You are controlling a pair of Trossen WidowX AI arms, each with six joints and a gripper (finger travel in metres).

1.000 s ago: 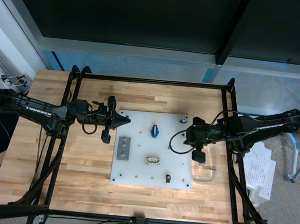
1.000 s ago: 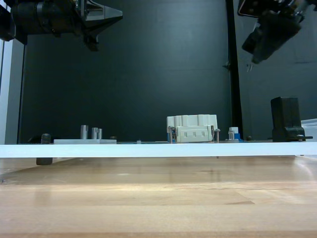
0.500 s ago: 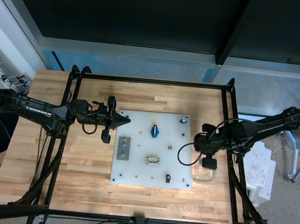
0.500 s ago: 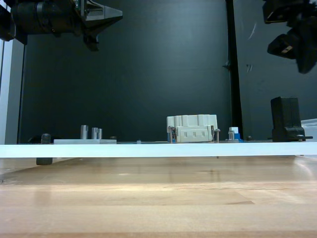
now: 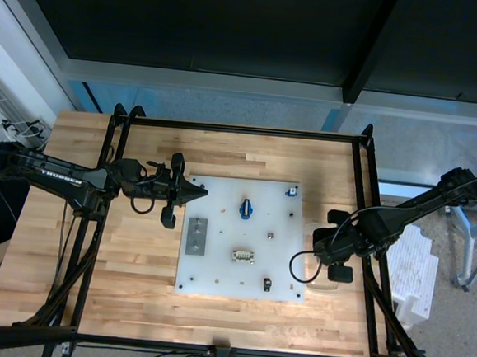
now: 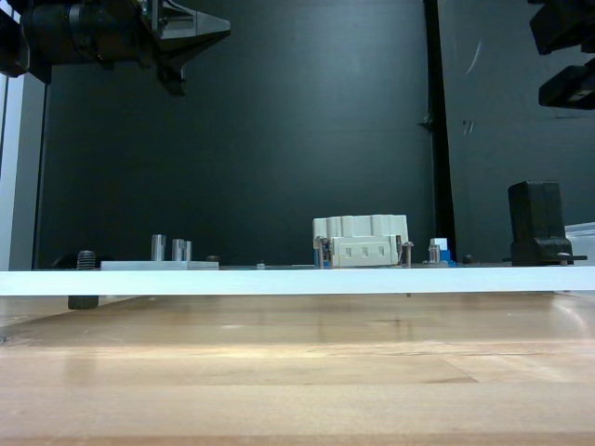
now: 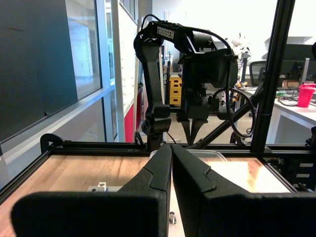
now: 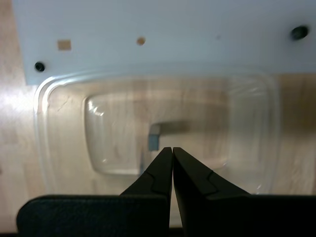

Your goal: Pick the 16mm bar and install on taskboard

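In the right wrist view the 16mm bar [image 8: 154, 138] is a short grey peg lying inside the clear plastic tray [image 8: 59, 148], just past my right gripper [image 8: 173, 149]. That gripper is shut with nothing in it. From above, the right gripper [image 5: 322, 253] hangs over the tray [image 5: 321, 286] beside the right edge of the white taskboard [image 5: 215, 268]. My left gripper [image 5: 199, 193] is shut and empty, held high over the board's far left corner. The low view has it as the left gripper [image 6: 206, 33] well above the board [image 6: 279, 282].
On the board stand a grey two-holed block [image 5: 196, 235], a blue knob [image 5: 245, 208], a silver connector [image 5: 244, 257] and a small black part [image 5: 268, 284]. A black frame rail [image 5: 242, 130] borders the wooden table.
The right arm has swung from over the board's right edge toward the near right, now above the clear tray. The left arm has not moved.
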